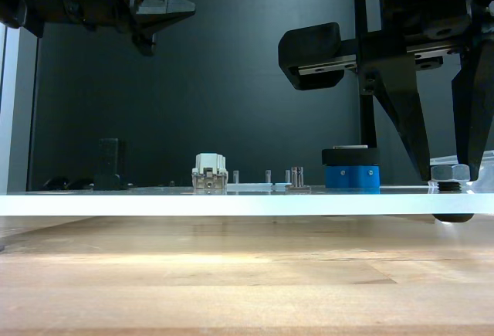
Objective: Pick the M12 nut and place it on its threads and fasten
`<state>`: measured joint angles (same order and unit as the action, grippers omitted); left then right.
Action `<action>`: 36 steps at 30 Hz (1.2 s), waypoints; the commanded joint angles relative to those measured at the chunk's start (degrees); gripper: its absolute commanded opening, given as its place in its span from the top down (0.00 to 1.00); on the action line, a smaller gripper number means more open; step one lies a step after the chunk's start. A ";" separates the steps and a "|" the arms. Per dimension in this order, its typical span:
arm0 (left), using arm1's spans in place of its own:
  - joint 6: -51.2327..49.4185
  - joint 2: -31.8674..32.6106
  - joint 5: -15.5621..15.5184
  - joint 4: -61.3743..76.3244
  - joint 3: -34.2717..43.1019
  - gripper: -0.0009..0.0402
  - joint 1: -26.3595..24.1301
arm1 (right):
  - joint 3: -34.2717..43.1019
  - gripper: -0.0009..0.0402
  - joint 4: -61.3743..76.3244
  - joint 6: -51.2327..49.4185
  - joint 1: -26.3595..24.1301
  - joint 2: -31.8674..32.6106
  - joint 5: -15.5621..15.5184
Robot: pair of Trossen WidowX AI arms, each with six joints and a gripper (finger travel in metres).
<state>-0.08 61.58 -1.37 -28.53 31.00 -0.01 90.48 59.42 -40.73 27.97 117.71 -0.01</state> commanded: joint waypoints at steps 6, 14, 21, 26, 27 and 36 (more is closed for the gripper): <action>0.02 0.02 0.02 -0.02 0.02 0.98 0.00 | -0.02 0.89 -0.17 12.61 0.04 0.07 -0.02; 0.02 0.02 0.02 -0.02 0.02 0.98 0.02 | -0.02 0.89 -0.17 31.85 0.04 0.07 -0.02; 0.02 0.02 0.02 -0.02 0.02 0.98 0.00 | -0.02 0.89 -0.22 43.50 0.04 0.07 -0.02; 0.02 0.02 0.02 -0.02 0.02 0.98 0.02 | -0.02 0.89 -0.20 53.09 0.07 0.07 -0.02; 0.02 0.02 0.02 -0.02 0.02 0.98 0.00 | -0.02 0.89 -0.20 55.43 0.09 0.07 -0.02; 0.02 0.02 0.02 -0.02 0.02 0.98 0.02 | -0.02 0.89 -0.13 79.58 0.20 0.07 -0.02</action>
<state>-0.05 61.58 -1.37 -28.53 31.00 -0.01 90.43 59.31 35.88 28.14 117.71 -0.12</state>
